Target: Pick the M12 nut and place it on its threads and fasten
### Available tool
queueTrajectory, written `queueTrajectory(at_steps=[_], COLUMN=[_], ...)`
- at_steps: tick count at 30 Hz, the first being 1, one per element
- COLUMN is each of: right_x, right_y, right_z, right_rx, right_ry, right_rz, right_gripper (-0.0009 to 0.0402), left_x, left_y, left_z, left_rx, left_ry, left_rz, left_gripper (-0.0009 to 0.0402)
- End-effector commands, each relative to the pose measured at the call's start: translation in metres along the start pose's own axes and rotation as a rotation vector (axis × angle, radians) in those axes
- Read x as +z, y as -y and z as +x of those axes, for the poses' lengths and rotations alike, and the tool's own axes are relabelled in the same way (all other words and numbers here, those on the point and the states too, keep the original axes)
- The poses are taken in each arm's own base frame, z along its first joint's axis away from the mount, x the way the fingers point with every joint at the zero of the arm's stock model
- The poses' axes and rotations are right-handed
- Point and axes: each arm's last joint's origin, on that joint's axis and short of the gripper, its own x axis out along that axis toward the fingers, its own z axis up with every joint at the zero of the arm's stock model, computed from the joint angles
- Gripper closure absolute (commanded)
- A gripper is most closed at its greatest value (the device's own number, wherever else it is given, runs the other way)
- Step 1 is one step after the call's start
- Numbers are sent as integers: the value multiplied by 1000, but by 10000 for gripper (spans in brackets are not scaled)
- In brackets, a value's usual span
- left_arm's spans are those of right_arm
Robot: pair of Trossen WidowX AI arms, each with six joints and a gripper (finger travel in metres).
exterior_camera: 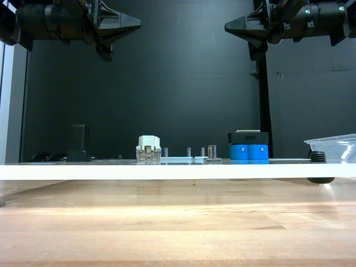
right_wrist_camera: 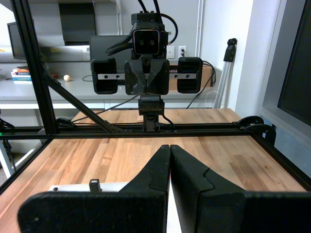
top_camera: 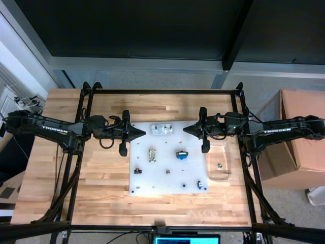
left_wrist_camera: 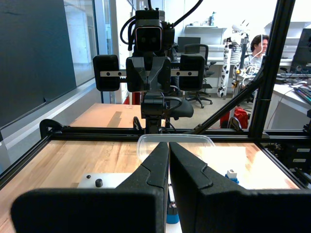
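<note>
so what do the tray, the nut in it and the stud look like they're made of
Tray: clear, glossy plastic by the look; the table shows through it. Nut, lying free inside it: silver, probably metal, too small to be sure. Stud, bare: black, ribbed, matte; plastic or coated metal, cannot tell. Left gripper and right gripper, both shut, hang above the far part of the board.

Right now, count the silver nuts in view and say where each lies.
1. The nut lies free in the clear tray, off its bare stud. The left gripper and right gripper hover shut above the board. Others could be hidden.
</note>
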Motion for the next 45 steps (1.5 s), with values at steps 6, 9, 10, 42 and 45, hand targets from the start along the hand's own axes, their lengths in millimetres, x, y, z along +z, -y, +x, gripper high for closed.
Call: queueTrajectory(at_steps=[6,9,10,42,45], right_x=[0,0,0,17,15], right_y=[0,0,0,-25,-34], right_z=[0,0,0,-20,-28], right_rx=[0,0,0,37,26], right_ry=[0,0,0,-599,-702], right_rz=[0,0,0,189,253], right_gripper=[393,393,393,393,393], left_x=[0,0,0,0,0], left_y=[0,0,0,0,0], left_z=[0,0,0,0,0], left_rx=[0,0,0,1,0], left_ry=[0,0,0,0,0], left_rz=[0,0,0,0,0], left_gripper=[393,393,393,393,393])
